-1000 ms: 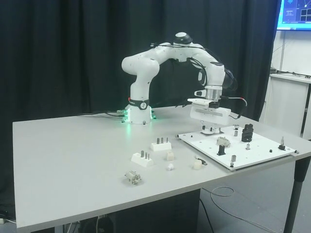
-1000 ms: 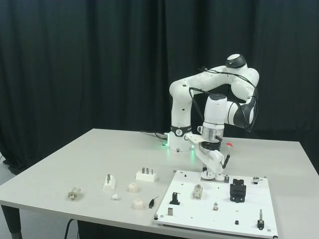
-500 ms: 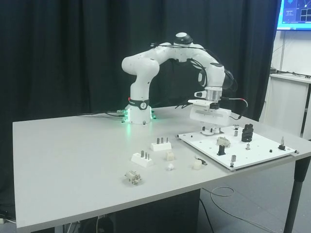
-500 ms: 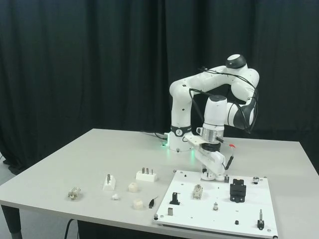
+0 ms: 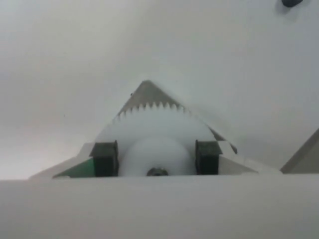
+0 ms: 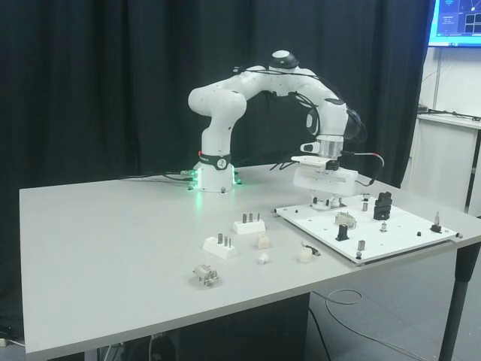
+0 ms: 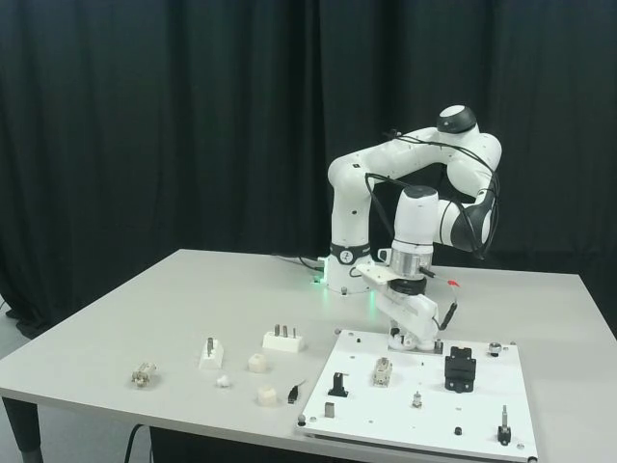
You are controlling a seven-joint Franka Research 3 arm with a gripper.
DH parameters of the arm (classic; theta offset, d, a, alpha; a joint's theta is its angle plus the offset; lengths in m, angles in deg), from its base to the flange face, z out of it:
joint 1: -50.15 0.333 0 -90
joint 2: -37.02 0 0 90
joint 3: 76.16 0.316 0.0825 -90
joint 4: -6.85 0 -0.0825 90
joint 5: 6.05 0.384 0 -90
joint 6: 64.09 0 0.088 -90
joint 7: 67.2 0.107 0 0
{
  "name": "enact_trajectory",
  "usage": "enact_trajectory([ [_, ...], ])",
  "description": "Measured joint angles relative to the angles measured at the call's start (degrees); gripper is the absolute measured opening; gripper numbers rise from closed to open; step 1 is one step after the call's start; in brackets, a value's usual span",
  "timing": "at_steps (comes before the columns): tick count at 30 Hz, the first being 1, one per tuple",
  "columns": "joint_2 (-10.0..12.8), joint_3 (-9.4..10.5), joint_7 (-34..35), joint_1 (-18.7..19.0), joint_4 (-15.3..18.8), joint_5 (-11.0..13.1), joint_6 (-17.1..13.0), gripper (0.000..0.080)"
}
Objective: Insert large gear.
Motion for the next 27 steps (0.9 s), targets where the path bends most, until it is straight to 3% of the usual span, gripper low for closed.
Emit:
enact_trajectory([
  [11, 0.0, -0.01, -1.22, 0.0, -0.16, -0.27, 0.06, 0.0333],
  [12, 0.0, -0.04, -1.22, -0.01, -0.19, -0.29, 0.03, 0.0593],
  [21, 0.01, -1.46, -0.94, -0.02, -0.59, -1.33, -0.01, 0.0593],
  [22, 0.01, -1.63, -0.8, -0.02, -0.64, -1.47, 0.0, 0.0788],
  [27, 0.01, -2.36, -0.23, -0.02, -0.81, -1.85, 0.17, 0.0788],
])
